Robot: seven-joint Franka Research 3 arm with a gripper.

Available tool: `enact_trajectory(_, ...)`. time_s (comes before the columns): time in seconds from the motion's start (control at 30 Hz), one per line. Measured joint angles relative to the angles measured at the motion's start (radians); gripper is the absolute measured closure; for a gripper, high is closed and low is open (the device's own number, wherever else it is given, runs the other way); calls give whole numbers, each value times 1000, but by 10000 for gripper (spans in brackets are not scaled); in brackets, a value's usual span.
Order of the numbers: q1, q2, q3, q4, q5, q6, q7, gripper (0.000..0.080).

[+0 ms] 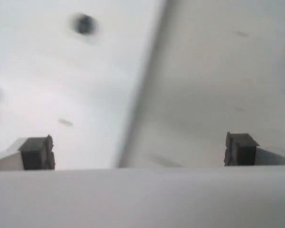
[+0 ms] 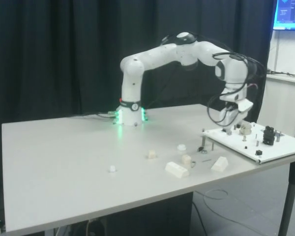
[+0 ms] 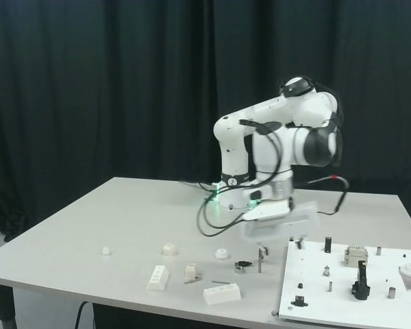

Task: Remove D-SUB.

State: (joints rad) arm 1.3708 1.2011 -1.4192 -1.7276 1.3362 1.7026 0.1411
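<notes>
The gripper (image 1: 138, 151) is seen with its two black fingertips (image 1: 36, 153) spread wide apart, and nothing is held between them or touched by them. It is hung above the near edge of the white board (image 3: 342, 301), over the grey table (image 2: 64, 157). The D-SUB (image 3: 355, 255) is seated on the board, beyond the gripper.

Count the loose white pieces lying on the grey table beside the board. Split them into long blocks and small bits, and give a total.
Long blocks: 2
Small bits: 4
Total: 6
</notes>
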Motion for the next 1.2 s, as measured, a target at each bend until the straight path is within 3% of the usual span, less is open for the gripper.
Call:
enact_trajectory(0.23,35,0,7,90,9,8,198,3)
enact_trajectory(0.47,38,2,36,203,5,44,362,3)
enact_trajectory(0.87,22,31,87,337,-1,99,559,3)
enact_trajectory(1.2,-24,39,156,407,-1,148,650,3)
